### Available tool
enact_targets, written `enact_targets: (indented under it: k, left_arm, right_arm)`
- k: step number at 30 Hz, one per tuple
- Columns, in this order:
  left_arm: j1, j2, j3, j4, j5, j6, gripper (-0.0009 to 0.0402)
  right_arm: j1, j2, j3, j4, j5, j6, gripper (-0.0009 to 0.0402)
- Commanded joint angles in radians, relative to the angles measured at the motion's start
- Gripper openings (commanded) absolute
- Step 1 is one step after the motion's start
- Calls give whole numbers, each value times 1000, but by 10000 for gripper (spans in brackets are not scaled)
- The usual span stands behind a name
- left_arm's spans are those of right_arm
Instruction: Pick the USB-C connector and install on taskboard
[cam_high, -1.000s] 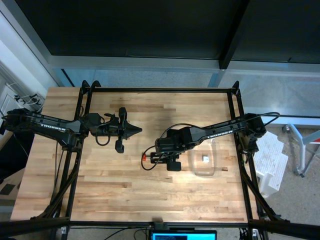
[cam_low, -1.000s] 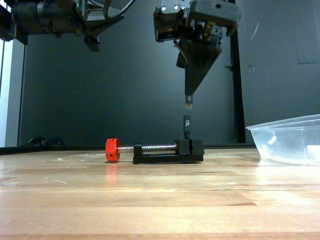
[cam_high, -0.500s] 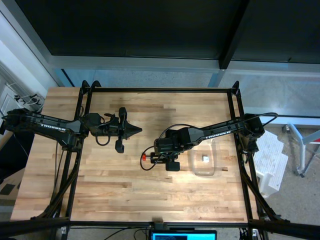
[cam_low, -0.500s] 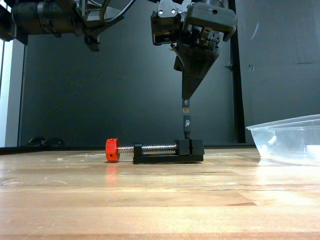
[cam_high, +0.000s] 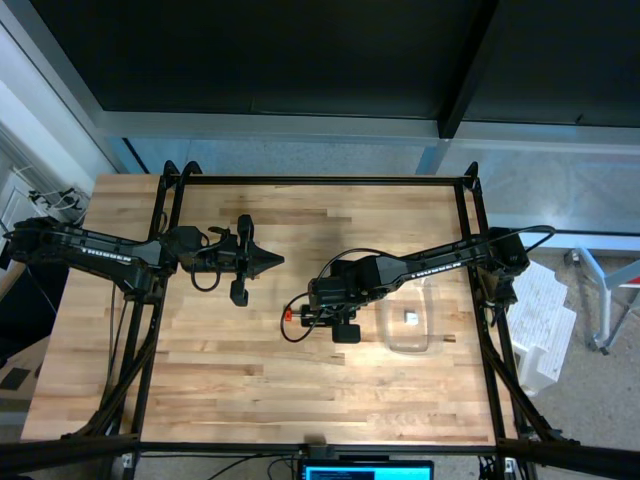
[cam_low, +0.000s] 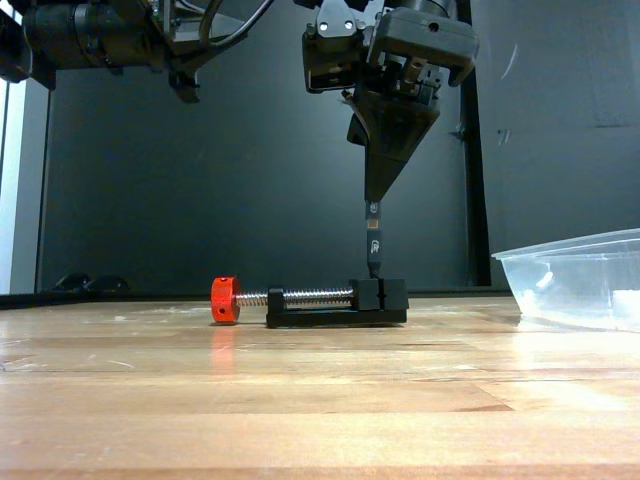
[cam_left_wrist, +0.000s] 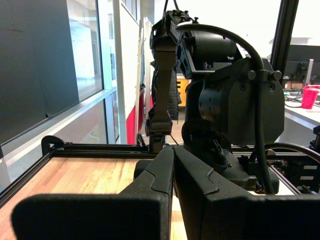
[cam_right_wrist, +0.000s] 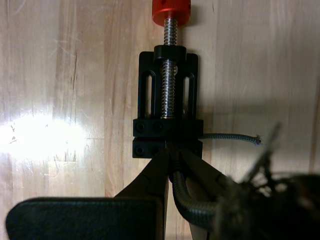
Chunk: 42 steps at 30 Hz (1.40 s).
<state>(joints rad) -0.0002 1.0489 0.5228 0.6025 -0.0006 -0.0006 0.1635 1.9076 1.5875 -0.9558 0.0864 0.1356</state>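
Lowered since half a second ago: your right gripper (cam_low: 373, 197), clamped on the USB-C connector (cam_low: 372, 211), brings it just onto the stem (cam_low: 373, 252) of the taskboard (cam_low: 335, 301); seating likely remains. Your left gripper (cam_left_wrist: 173, 150) hangs parked high at left, closed, empty.

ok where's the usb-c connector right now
Low view: the connector is pinched by the right gripper right over the taskboard's upright stem; the left gripper hangs shut at left.
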Motion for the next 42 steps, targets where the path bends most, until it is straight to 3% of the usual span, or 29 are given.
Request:
enact_targets:
  k: [1, 29, 42]
  left_arm:
    - [0, 0, 0, 0, 0, 0, 0]
    - [0, 0, 0, 0, 0, 0, 0]
    - [0, 0, 0, 0, 0, 0, 0]
  right_arm:
    - [0, 0, -5, 4, 0, 1, 0]
    - [0, 0, -11, 3, 5, -13, 0]
    - [-2, 0, -88, 82, 11, -15, 0]
